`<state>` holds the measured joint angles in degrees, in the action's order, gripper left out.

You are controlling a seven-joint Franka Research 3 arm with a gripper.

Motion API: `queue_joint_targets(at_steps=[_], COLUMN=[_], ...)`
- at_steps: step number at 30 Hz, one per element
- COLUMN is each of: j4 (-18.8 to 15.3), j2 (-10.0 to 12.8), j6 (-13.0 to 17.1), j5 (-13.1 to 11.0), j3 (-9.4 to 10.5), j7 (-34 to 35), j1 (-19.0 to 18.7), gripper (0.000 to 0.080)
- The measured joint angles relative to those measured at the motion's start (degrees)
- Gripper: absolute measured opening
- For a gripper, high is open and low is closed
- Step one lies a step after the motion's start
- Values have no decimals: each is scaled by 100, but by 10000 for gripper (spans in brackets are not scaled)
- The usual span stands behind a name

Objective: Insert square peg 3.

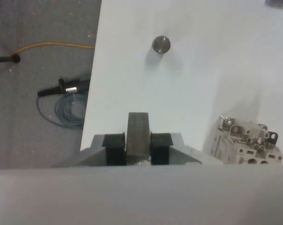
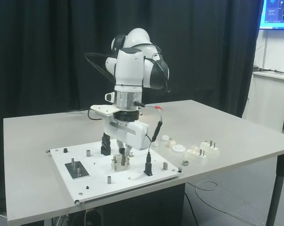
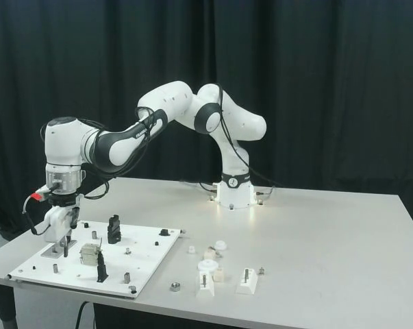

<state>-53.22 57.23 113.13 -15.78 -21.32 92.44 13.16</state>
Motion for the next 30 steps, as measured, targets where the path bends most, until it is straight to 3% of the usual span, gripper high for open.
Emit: queue_joint_targets(at_steps=[13, 30], j4=[30, 30], j2=[120, 226], j6=[-14, -112], j5=[-228, -278], j3=[4, 8], j7=[86, 358], j1=[-33, -82], gripper=[109, 109])
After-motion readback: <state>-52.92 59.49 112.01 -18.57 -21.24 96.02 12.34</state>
